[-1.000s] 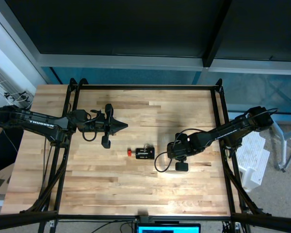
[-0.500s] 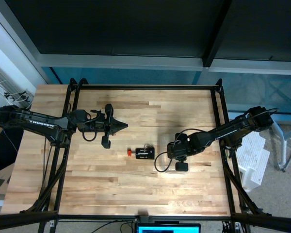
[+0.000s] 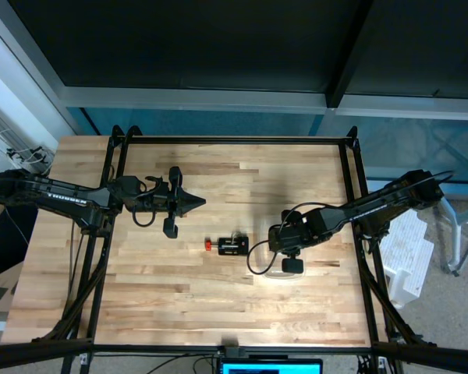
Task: Pick the rca connector and install on the hub
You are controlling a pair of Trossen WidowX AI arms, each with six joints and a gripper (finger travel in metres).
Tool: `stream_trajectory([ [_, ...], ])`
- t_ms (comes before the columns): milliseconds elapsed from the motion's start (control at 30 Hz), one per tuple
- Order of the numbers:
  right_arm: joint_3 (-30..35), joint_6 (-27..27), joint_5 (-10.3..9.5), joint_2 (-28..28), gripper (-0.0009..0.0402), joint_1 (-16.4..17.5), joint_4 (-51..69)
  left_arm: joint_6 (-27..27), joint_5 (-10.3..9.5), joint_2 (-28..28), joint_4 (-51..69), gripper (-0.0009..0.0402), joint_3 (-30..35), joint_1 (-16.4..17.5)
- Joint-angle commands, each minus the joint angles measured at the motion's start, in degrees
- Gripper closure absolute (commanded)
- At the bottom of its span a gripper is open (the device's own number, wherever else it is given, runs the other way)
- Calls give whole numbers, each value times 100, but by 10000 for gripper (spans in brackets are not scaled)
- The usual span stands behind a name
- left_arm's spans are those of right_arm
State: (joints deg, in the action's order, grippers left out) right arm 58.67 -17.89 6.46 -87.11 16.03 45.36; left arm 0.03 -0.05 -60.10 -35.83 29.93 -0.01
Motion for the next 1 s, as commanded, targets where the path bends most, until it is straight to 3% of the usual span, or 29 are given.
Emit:
stream_trajectory([
  [33, 260, 2, 0, 61, 393, -17, 297, -2, 0, 0, -2, 393, 2, 0],
  [567, 737, -4, -4, 122, 393, -92, 769, -2, 0, -2, 0, 393, 2, 0],
  [1000, 1530, 90, -46, -595, 393, -332, 815, -2, 0, -2, 0, 393, 2, 2],
])
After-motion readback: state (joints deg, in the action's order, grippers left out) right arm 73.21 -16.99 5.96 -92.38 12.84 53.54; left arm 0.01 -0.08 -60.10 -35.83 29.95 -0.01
